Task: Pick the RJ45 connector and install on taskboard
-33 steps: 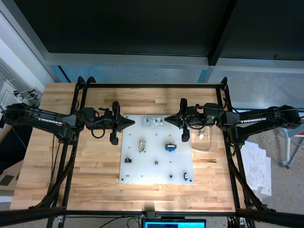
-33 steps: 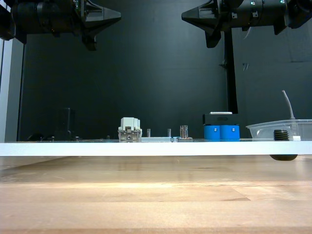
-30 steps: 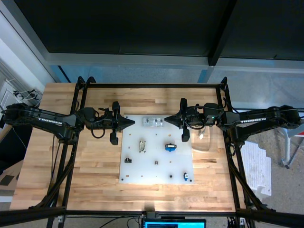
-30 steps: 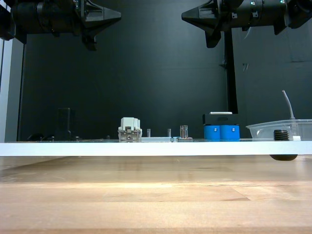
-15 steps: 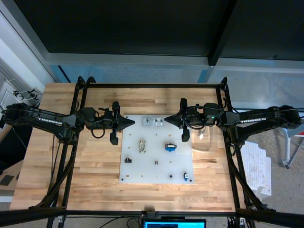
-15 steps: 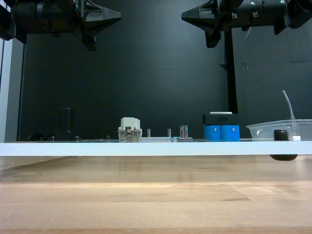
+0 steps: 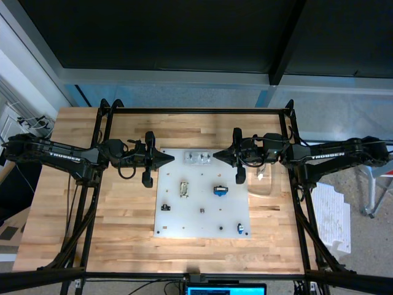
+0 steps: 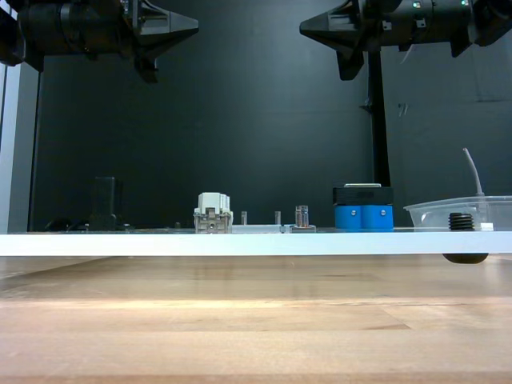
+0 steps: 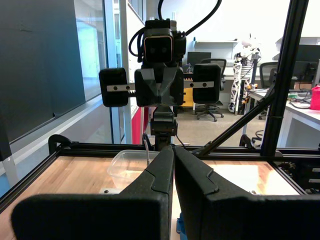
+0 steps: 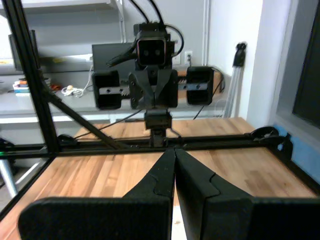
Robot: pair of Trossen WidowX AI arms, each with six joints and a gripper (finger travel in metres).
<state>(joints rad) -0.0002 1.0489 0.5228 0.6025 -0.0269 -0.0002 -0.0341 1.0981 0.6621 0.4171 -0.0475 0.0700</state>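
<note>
The taskboard (image 7: 184,216) is a white square panel lying flat mid-table; the low view shows it edge-on (image 8: 240,244). A small pale piece with a thin whitish cable (image 8: 474,172), which I take for the RJ45 connector (image 7: 261,177), lies in the clear tray (image 7: 253,192) to the right of the board. My left gripper (image 7: 171,158) hangs high over the board's far left corner and is shut with nothing in it, its fingers (image 9: 162,167) pressed together. Facing it over the far right corner, my right gripper (image 7: 215,153) is shut and holds nothing.
On the board stand a grey-white block (image 7: 183,188), a blue and black block (image 7: 220,190), a silver fitting (image 7: 198,158) and small black and blue parts. A black threaded knob (image 8: 458,221) sits in the tray. A black frame (image 7: 196,111) runs along the table's far edge.
</note>
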